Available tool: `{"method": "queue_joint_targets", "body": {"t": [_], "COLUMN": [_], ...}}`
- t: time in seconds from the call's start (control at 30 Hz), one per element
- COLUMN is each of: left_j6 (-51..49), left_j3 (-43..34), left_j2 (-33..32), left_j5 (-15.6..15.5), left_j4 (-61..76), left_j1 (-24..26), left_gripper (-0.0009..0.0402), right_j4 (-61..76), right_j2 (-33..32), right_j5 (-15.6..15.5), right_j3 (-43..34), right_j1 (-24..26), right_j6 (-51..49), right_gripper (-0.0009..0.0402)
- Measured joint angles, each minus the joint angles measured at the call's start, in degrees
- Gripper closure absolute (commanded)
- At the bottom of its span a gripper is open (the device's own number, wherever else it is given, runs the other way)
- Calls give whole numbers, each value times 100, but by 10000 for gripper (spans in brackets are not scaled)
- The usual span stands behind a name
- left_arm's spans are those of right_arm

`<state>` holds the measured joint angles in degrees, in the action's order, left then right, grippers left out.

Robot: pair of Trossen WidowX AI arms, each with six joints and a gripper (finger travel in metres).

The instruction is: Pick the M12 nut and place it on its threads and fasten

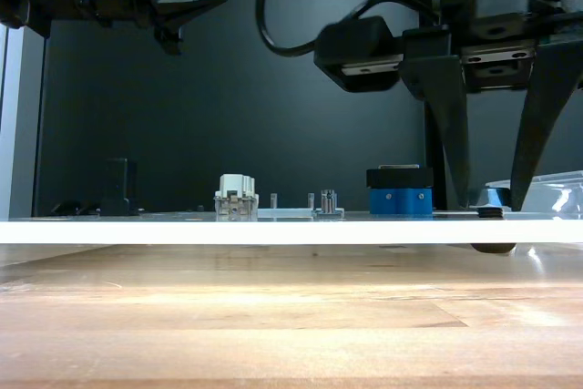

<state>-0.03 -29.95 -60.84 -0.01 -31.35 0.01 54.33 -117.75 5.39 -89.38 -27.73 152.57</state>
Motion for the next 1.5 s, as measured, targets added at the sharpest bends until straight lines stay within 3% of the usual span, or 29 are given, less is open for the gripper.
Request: {"method": "queue_joint_targets", "body": {"t": [0.37, 1.0, 1.27, 1.5], "left_j6": [0, 0, 0, -2], "left_j3": [0, 0, 2, 2], "left_j2": [0, 0, 0, 0], "left_j5": [0, -2, -2, 0], "left_j4": [0, 0, 0, 0], "left_j1": [0, 0, 0, 0], "left_gripper": [393, 393, 393, 393], "right_j4": [44, 50, 74, 70], "right_j2": [0, 0, 0, 0], "right_j5": [26, 107, -146, -164], "right_j3": [-2, 2, 2, 2], "right_j1": [-24, -50, -57, -57], "right_j6": [2789, 2739, 2710, 2658], "right_gripper": [381, 381, 381, 335]}}
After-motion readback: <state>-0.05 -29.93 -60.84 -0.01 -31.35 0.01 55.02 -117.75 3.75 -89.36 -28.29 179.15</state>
